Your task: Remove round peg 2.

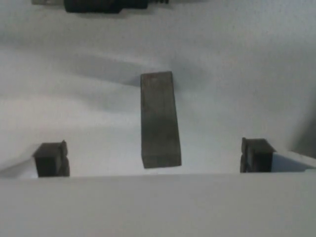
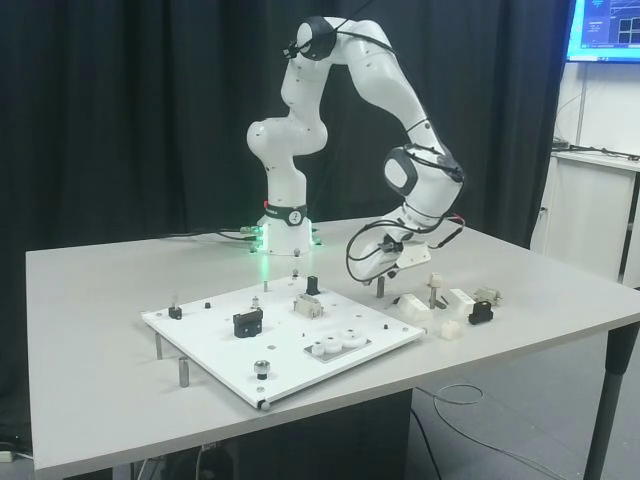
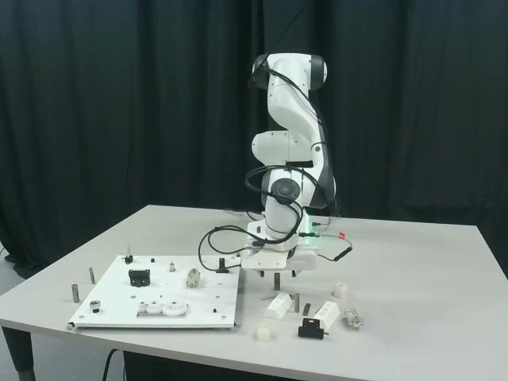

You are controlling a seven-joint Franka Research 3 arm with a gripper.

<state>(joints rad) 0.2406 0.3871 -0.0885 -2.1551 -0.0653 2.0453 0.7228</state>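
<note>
Round peg 2 (image 1: 159, 121), as far as I can judge which one it is, is the dark short peg standing upright on the bare grey worktop (image 2: 90, 300), just off the near corner of the white board (image 2: 220, 335) and no longer in any hole of it. The end effector (image 1: 153, 157) hangs directly over it with its fingers spread wide. In the wrist view each fingertip (image 1: 49, 159) sits well clear of the peg's sides, so nothing is pinching it and it stands on its own base.

That makes the removal look all but done, and the risks are in the retreat. A slim peg on end is easy to topple. If the arm pulls away sideways or tilts instead of rising straight, a finger could clip the top and knock it over. Once down, a round peg would likely roll, either towards the white blocks (image 2: 415, 305) lying close by or towards the worktop's edge.

The black cable (image 2: 360, 250) looped under the wrist hangs low on the board side. A swing back over the board could drag it across the peg or across the small parts standing on the board. If the fingers were closed again here without being centred, one would push the peg over before the other arrived
</note>
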